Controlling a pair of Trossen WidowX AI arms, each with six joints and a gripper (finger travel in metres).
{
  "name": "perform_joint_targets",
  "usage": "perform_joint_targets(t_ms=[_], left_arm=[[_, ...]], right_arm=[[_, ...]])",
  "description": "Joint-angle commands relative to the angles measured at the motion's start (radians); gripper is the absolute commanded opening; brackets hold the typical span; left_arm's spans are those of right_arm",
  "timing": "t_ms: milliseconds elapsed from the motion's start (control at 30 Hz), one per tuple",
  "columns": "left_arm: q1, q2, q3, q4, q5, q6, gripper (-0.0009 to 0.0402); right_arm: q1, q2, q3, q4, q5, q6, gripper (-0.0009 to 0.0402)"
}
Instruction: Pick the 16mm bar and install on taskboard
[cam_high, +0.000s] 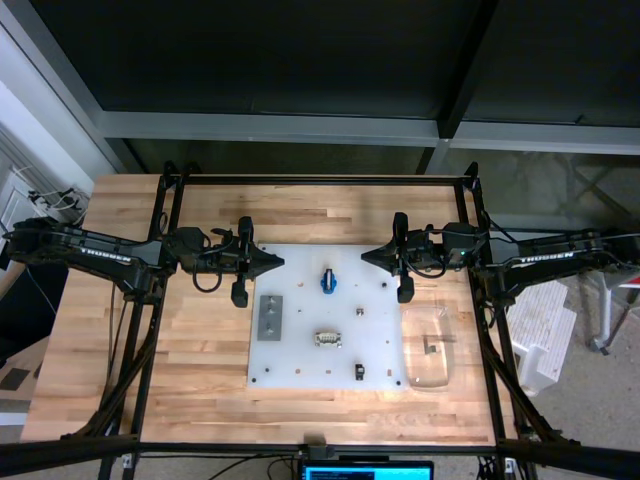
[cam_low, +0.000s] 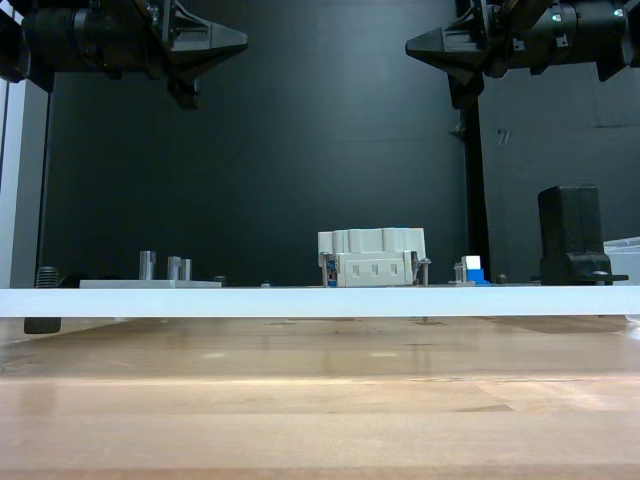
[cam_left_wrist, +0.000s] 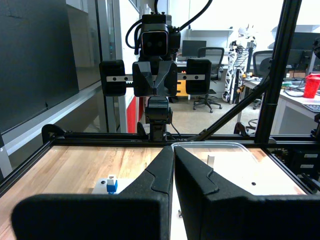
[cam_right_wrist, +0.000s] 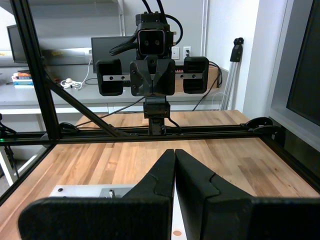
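The white taskboard (cam_high: 300, 300) lies flat in the middle of the table, its near edge (cam_low: 320, 300) filling the low view. The 16mm bar (cam_high: 432, 347) is a tiny dark stub lying in a clear tray (cam_high: 428, 372) just right of the board. It also shows as a small stub (cam_left_wrist: 210, 160) in the left wrist view. My left gripper (cam_high: 276, 262) hovers shut and empty over the board's far left corner. Facing it over the far right corner, my right gripper (cam_high: 367, 257) is also shut and empty. Both hang high above the board, left gripper (cam_low: 238, 40) and right gripper (cam_low: 413, 45).
On the board stand a grey block with two holes (cam_high: 270, 316), a blue fitting (cam_high: 329, 281), a beige connector (cam_high: 327, 341) and a black socket (cam_high: 360, 373). A black frame (cam_high: 165, 300) runs around the wooden table.
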Motion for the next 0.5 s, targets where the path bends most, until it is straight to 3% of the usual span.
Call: perform_joint_targets(t_ms=[33,400,500], left_arm=[[0.0,0.0,0.0,0.0,0.0,0.0,0.0],[0.0,0.0,0.0,0.0,0.0,0.0,0.0],[0.0,0.0,0.0,0.001,0.0,0.0,0.0]], right_arm=[[0.0,0.0,0.0,0.002,0.0,0.0,0.0],[0.0,0.0,0.008,-0.007,0.008,0.035,0.0],[0.004,0.0,0.043,-0.093,0.009,0.035,0.0]])
